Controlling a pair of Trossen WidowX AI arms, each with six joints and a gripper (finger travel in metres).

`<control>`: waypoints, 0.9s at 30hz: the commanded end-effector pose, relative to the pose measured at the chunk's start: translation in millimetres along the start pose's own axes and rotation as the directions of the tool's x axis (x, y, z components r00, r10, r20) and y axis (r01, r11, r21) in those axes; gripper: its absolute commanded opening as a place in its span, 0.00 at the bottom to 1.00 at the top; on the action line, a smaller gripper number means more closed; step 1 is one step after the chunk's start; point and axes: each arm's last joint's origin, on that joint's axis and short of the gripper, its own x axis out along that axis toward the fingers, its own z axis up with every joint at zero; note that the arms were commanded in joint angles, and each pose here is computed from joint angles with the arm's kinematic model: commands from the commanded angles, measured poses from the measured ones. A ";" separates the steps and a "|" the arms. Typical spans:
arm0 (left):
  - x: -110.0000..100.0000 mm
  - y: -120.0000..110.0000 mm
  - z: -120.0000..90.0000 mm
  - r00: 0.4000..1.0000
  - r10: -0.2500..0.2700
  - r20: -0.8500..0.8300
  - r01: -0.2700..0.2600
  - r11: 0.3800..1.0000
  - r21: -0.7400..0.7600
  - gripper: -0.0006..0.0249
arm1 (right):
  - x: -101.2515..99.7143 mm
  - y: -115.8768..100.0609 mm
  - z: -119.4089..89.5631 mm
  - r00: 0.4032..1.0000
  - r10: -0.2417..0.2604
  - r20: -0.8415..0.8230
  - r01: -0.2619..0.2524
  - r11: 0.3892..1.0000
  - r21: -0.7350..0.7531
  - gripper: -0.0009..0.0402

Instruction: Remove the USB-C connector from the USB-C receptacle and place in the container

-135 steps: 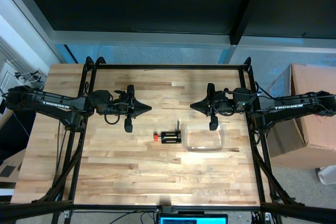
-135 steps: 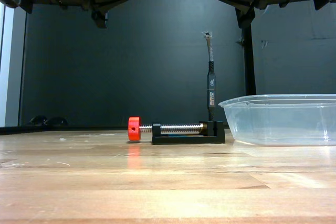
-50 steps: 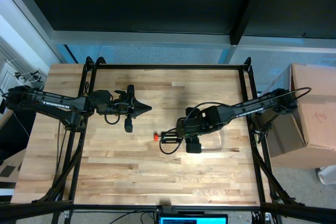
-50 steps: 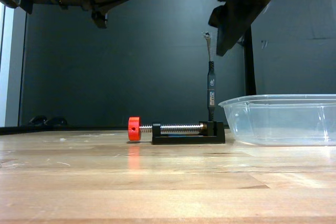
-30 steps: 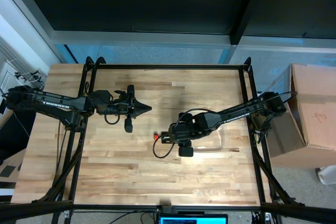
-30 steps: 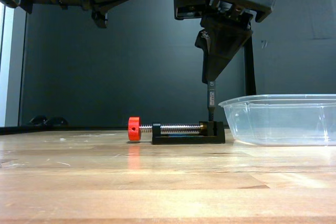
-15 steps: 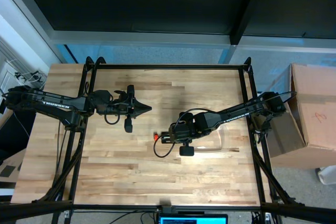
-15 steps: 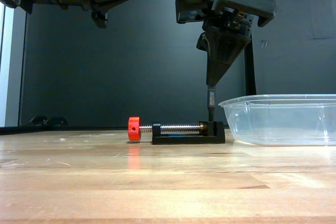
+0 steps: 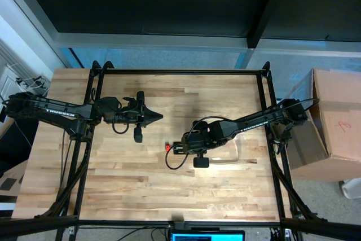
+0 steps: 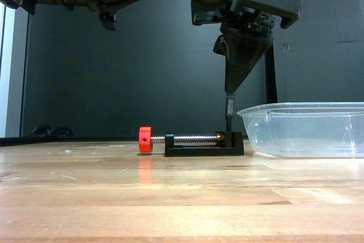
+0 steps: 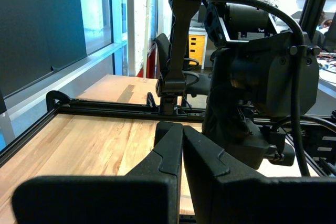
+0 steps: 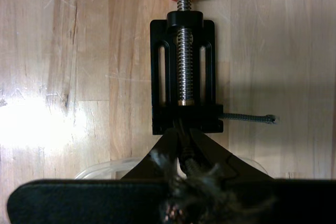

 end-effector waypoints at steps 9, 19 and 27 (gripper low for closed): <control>0.0 0.1 0.0 1.000 0.000 0.000 0.000 1.000 0.000 0.02 | -32.9 -5.5 -1.6 0.997 0.013 0.081 -0.015 1.000 0.017 0.02; 0.0 0.0 0.4 1.000 -0.001 0.005 0.001 1.000 0.000 0.03 | -58.8 -9.0 -6.5 0.992 0.023 0.124 -0.032 0.997 0.067 0.02; 0.0 0.1 0.1 1.000 0.000 0.001 0.000 1.000 0.000 0.02 | -63.2 2.4 -9.9 0.991 0.042 0.128 -0.046 0.998 0.030 0.02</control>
